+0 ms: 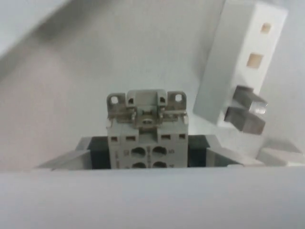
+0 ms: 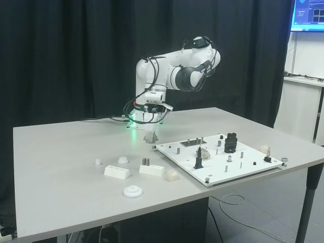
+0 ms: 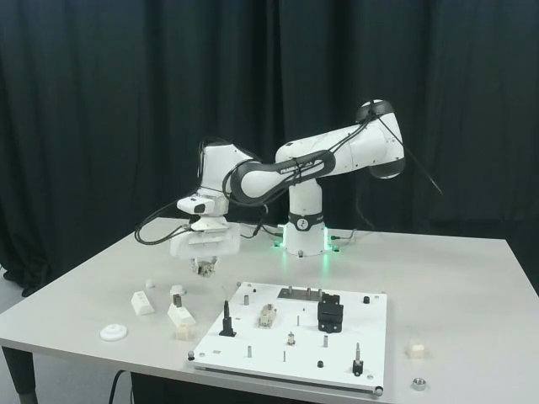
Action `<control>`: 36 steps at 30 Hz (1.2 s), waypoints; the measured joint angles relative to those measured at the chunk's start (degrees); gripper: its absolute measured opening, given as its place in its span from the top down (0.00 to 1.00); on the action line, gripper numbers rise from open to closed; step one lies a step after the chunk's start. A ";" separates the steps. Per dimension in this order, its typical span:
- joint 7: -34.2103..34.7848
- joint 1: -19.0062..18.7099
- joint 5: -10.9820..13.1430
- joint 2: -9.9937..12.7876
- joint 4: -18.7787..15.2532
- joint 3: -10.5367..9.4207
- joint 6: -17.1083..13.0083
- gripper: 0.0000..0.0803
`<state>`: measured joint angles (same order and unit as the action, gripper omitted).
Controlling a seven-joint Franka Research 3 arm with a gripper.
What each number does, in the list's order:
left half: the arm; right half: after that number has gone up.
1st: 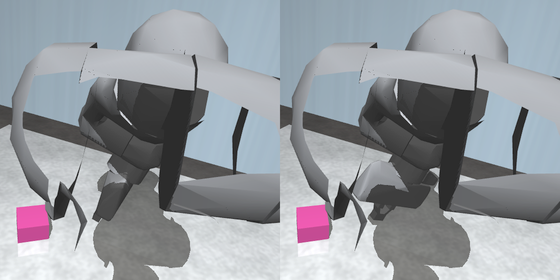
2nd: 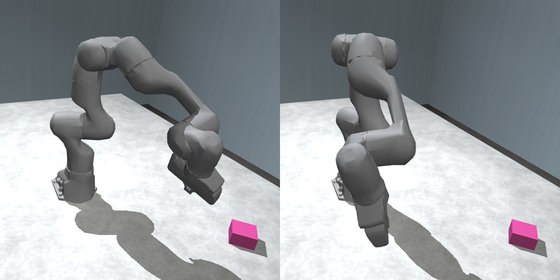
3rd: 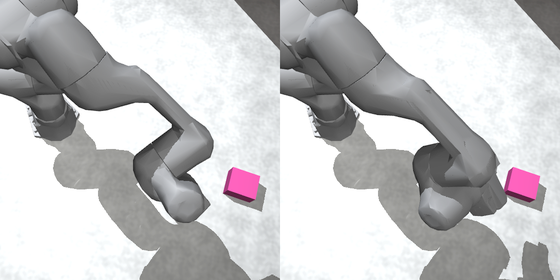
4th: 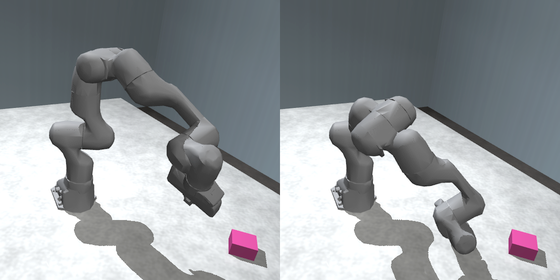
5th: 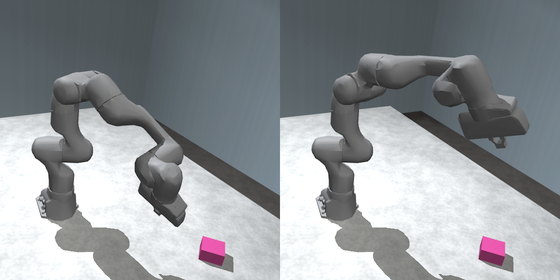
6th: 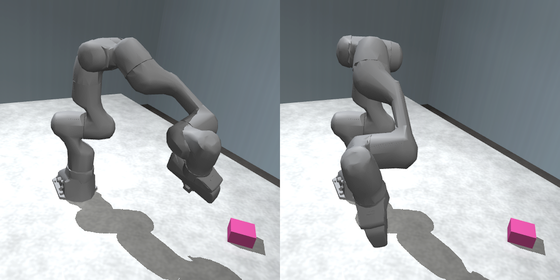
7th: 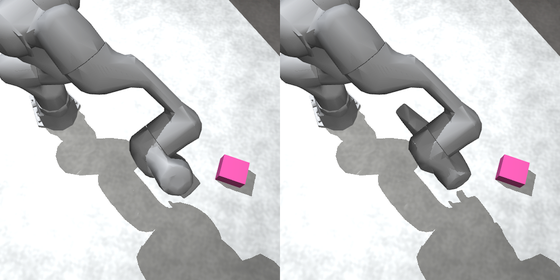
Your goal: Insert waterproof.
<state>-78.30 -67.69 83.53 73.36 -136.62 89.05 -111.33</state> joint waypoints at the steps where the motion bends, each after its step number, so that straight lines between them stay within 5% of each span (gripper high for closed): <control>1: 1.84 -0.21 -0.01 -0.04 0.17 0.35 0.62 0.60; 12: 29.14 -3.60 -4.43 -0.32 3.89 4.05 6.65 0.60; 24: 60.04 -6.26 -9.15 -0.80 10.22 4.62 11.60 0.60; 36: 75.69 -6.56 -10.58 -0.85 15.44 4.12 15.43 0.60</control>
<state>-2.61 -74.25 72.94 72.51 -121.18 93.17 -95.90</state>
